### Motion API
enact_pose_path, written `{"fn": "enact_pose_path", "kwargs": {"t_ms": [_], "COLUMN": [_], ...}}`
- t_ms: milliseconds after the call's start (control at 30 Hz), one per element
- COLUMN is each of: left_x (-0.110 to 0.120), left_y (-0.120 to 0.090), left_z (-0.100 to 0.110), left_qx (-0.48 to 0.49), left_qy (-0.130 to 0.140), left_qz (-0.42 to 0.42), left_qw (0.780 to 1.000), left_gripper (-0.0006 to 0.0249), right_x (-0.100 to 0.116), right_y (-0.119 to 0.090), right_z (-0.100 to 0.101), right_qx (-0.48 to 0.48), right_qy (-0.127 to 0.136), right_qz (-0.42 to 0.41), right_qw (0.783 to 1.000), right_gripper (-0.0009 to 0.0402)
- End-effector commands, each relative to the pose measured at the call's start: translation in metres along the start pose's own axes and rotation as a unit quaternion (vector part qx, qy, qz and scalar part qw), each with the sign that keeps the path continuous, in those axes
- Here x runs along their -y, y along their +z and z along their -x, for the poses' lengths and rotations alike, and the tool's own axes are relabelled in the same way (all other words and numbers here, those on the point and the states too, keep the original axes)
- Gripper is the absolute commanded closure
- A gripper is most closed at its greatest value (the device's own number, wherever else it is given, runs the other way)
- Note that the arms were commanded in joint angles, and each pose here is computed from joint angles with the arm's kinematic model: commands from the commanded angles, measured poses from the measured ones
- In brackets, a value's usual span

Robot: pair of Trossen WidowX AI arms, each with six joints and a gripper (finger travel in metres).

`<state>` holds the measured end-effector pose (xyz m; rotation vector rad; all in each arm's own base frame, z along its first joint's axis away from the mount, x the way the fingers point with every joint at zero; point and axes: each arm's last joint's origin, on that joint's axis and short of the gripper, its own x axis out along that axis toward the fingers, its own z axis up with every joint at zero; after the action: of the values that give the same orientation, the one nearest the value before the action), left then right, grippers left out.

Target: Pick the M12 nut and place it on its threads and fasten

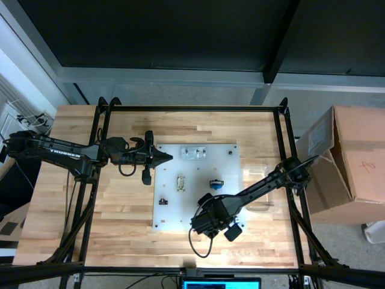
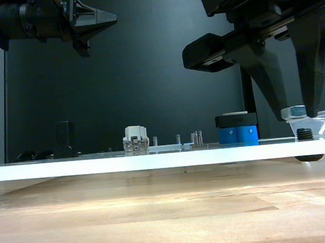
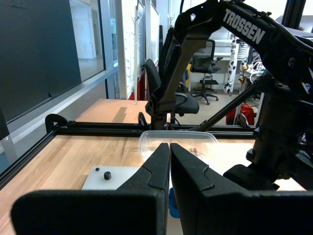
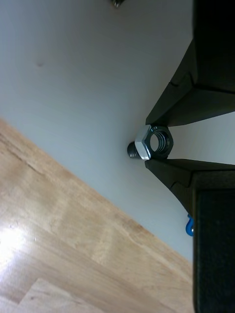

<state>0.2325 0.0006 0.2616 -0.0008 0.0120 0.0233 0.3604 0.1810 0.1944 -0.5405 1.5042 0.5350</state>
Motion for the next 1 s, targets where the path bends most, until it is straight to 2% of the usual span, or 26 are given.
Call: {"fn": "enact_pose_path", "kwargs": {"t_ms": [33,167,300,1000], "left_x": [0.0,0.0,0.0,0.0], "left_y": [0.0,0.0,0.0,0.0], "left_z": [0.0,0.0,0.0,0.0], "left_qx": [0.0,0.0,0.0,0.0], "left_qy": [0.0,0.0,0.0,0.0], "left_qz": [0.0,0.0,0.0,0.0], "left_qw": [1.0,1.0,1.0,1.0], "left_gripper": [0.0243,0.0243,0.0243,0.0243], "right_x": [-0.001,-0.001,0.0,-0.001], "right_y": [0.0,0.0,0.005,0.005], "right_z": [0.0,-0.002,-0.008,-0.016], "right_qx": [-0.001,-0.005,-0.012,-0.017], "right_qy": [0.001,0.002,0.016,0.019], "right_qz": [0.0,0.001,0.004,-0.015], "right_qw": [1.0,1.0,1.0,1.0], "right_gripper": [0.0393,0.0393,0.0393,0.0393]}}
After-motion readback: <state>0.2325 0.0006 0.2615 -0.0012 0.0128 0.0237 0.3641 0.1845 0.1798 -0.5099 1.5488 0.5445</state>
